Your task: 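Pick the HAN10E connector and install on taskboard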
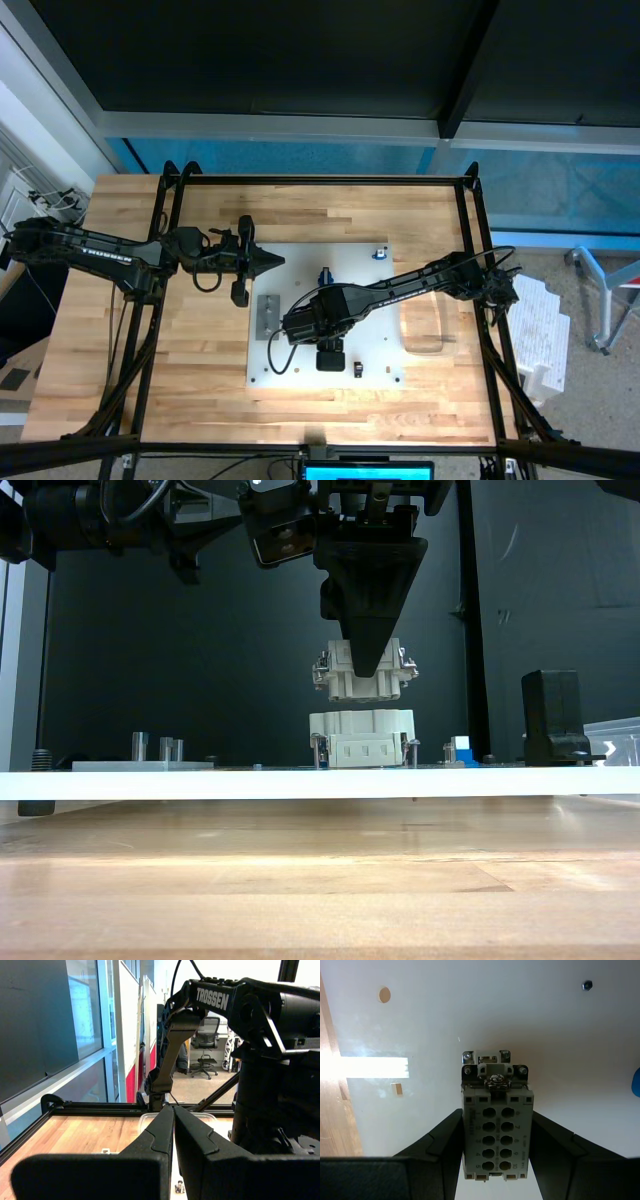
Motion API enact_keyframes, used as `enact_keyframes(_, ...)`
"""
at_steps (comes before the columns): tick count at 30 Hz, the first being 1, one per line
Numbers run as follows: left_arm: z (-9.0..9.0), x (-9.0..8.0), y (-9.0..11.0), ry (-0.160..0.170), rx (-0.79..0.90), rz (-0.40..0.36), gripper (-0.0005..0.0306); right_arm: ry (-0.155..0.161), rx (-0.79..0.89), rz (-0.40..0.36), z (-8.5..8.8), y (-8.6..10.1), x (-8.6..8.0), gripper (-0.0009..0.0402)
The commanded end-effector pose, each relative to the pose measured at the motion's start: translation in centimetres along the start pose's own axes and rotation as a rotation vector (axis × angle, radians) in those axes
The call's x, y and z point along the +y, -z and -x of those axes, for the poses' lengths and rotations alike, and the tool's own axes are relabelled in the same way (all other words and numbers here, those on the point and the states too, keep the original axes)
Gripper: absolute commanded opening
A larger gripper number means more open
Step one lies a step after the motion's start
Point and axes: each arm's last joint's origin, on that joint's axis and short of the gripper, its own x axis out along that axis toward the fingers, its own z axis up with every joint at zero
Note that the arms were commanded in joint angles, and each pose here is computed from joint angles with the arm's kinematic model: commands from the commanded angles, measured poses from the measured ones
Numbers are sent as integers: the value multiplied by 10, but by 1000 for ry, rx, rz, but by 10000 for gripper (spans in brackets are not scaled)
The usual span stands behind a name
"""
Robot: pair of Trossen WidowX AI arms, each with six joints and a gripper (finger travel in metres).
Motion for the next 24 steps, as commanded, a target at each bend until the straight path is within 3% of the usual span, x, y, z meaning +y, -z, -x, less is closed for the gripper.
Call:
enact_keyframes(1,0,0,0,0,0,0,1,-1,-13,7,-2,-1,1,18)
enact_keyframes(24,0,0,0,0,0,0,1,7,-10,18,-9,0,0,18)
